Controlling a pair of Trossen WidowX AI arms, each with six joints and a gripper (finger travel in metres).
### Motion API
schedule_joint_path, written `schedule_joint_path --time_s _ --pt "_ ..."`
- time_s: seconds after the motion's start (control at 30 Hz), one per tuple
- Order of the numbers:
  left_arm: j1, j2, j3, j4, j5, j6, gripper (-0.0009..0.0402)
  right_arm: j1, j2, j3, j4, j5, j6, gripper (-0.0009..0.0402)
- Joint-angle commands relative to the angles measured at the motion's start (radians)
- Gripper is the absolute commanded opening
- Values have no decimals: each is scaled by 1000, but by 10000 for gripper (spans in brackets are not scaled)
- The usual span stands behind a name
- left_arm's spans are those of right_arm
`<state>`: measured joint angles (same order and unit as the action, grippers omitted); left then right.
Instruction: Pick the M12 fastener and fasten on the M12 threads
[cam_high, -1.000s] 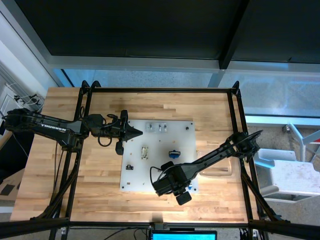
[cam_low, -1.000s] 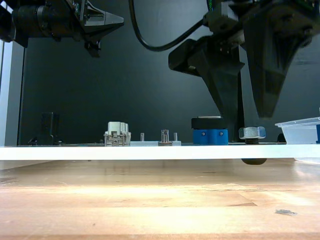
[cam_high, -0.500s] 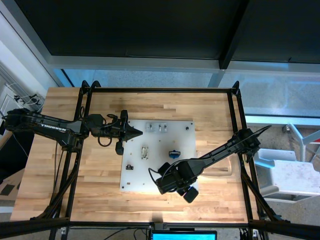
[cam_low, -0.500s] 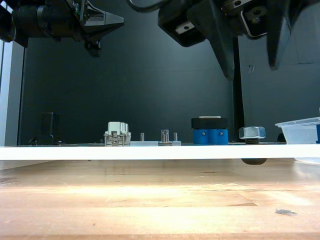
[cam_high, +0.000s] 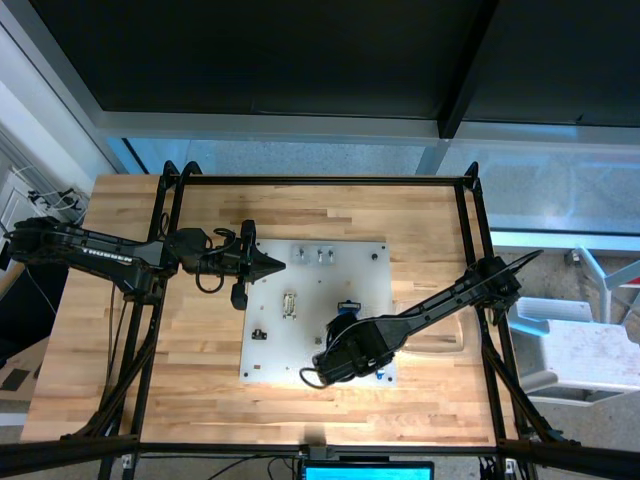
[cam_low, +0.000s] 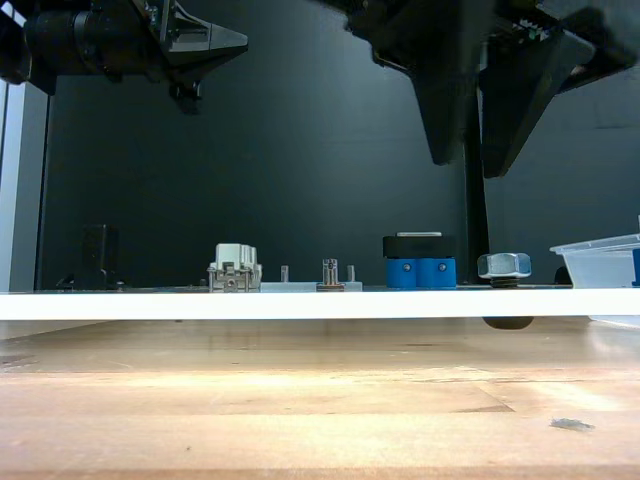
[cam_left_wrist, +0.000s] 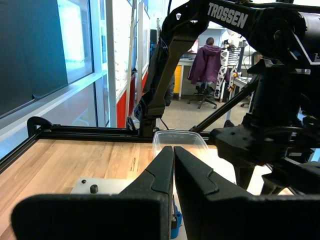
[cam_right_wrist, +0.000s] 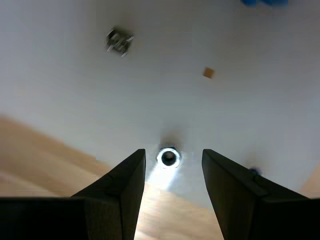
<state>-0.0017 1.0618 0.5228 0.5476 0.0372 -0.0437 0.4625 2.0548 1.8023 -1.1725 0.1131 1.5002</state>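
Movement since the earlier frames is confined to the right arm. Its end effector has risen from the nut's level to well above it, and in the high view the wrist has shifted slightly toward the board's middle.

Left side: the left end effector (cam_low: 238, 42) hangs high near the far left edge of the board (cam_high: 268, 345), well apart from the work. Its fingers (cam_left_wrist: 160, 170) are pressed together and hold nothing. It takes no part in this step.

Mid-board: a blue connector (cam_low: 420, 272) stands just left of the work point.

Right side: the right end effector (cam_low: 467, 160) hovers above the nut (cam_low: 503, 265) with its fingers (cam_right_wrist: 131, 175) spread and empty. In the right wrist view the nut (cam_right_wrist: 168, 157) lies below and between them.

Step in hand, as judged: the nut is set on its stud (cam_low: 506, 283) and released, and fastening is either under way or finished. If more turns are needed, the next move calls for a straight descent, fingers centred on opposite flats, closure, then wrist rotation. The axis should stay vertical to avoid cross-threading.

Nut: a small silver hexagon with crisp flats. From above it shows as a bright ring around a dark bore. It sits level on the stud at the board's near right edge, with only a thin black band showing beneath. It stands in front of the tray (cam_low: 600, 262), not in it. In the high view the arm covers this spot.
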Motion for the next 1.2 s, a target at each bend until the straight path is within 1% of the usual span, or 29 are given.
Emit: schedule_joint_path --time_s 0.03,0.1,0.17,0.23,0.4,0.47,0.53,0.57,0.67,0.7,0.8,0.93,1.1,1.2 --pt "0 0 0 0 0 0 0 0 0 -1 1 0 -253 156" --pt "0 0 0 0 0 0 0 0 0 -1 2 0 -401 156" --pt "0 0 0 0 0 0 0 0 0 -1 12 -2 -510 156" --pt "0 0 0 0 0 0 0 1 0 -1 14 -8 -586 156" --pt "0 0 0 0 0 0 0 1 0 -2 -2 -9 -784 153" --pt "0 0 0 0 0 0 0 1 2 -8 0 -9 -843 138" --pt "0 0 0 0 0 0 0 0 2 -18 -1 -11 -885 109" --pt "0 0 0 0 0 0 0 0 2 -23 0 -13 -898 90" --pt "0 0 0 0 0 0 0 0 2 -32 6 -60 -932 17" --pt "0 0 0 0 0 0 0 0 2 -32 10 -61 -938 -7" --pt "0 0 0 0 0 0 0 2 2 -36 14 -55 -944 12" --pt "0 0 0 0 0 0 0 1 2 -69 41 -53 -944 -2" --pt "0 0 0 0 0 0 0 3 2 -116 92 -53 -903 0" --pt "0 0 0 0 0 0 0 5 2 -134 107 -53 -903 0"
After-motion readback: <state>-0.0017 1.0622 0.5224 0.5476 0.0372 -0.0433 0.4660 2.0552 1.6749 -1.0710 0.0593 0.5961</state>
